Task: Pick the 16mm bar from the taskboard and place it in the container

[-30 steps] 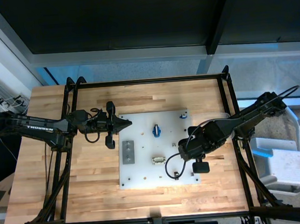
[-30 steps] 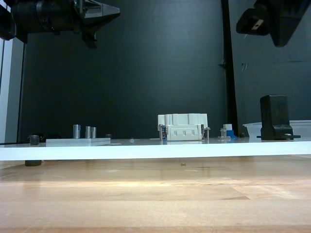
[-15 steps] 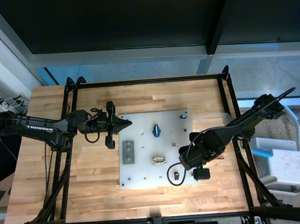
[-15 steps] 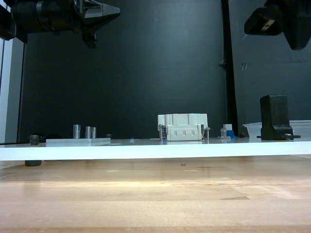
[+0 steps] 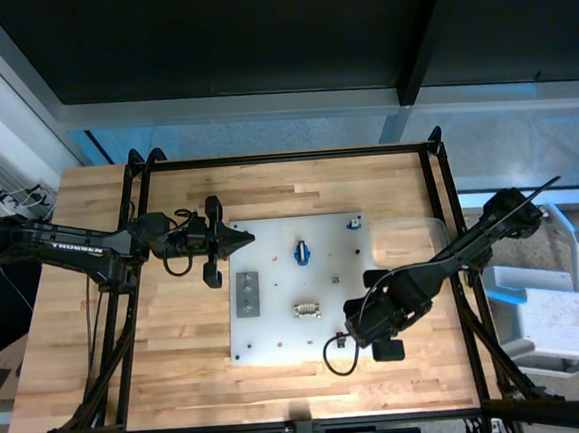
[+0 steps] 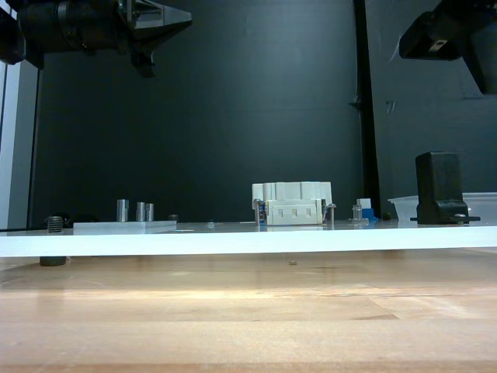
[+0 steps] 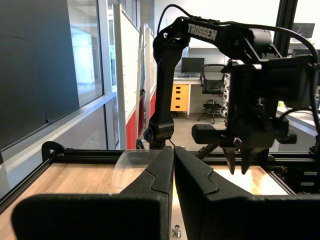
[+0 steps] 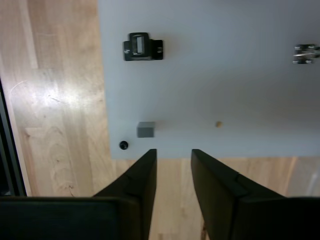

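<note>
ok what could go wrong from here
The open right gripper hangs over the near right corner of the taskboard, far from the grey block; a low crossing could hit the white connector.
The bars stand close together, so it could grab the wrong one.
The shut left gripper hangs near that block, maybe in the way.

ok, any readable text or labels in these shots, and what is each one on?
"TROSSEN": white letters on the right arm, in the left wrist view.
"TROSSEN": white letters on the left arm, in the high view, small.
Nothing readable on the taskboard or its fittings.
For reference, the left gripper, shut, is at the board's far left corner; the right gripper, open, is above its near right edge.
</note>
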Robot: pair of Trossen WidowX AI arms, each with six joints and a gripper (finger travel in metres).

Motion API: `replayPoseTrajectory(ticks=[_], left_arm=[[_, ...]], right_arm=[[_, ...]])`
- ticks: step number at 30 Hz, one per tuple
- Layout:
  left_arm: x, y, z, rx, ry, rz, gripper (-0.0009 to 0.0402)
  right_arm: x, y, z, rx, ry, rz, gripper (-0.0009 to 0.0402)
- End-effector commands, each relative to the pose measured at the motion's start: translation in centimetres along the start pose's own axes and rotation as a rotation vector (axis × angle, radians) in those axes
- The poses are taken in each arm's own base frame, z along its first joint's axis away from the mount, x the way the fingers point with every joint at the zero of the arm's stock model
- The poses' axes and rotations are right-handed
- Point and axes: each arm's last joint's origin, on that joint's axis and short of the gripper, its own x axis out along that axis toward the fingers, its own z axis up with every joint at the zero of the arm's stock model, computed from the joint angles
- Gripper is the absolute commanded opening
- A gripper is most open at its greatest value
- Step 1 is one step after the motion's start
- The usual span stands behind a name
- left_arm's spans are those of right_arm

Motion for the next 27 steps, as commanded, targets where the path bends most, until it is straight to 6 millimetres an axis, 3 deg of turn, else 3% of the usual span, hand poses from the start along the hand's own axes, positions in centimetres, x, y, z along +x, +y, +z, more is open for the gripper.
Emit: replayPoseTrajectory(ticks=[1,15,27], left_arm=[[0.0,0.0,0.0,0.0,0.001,0.0,0.0],[0.0,0.0,0.0,0.0,0.0,0.0,0.0],[0.0,0.0,0.0,0.0,0.0,0.0,0.0]], right_arm=[[0.5,0.6,0.1,-0.007,-0.002,0.003,0.0133],[1.9,1.3,0.2,-0.009,0.016,-0.045,0.024],[3.5,1.8,0.0,-0.023,0.02,-0.046,0.0252]])
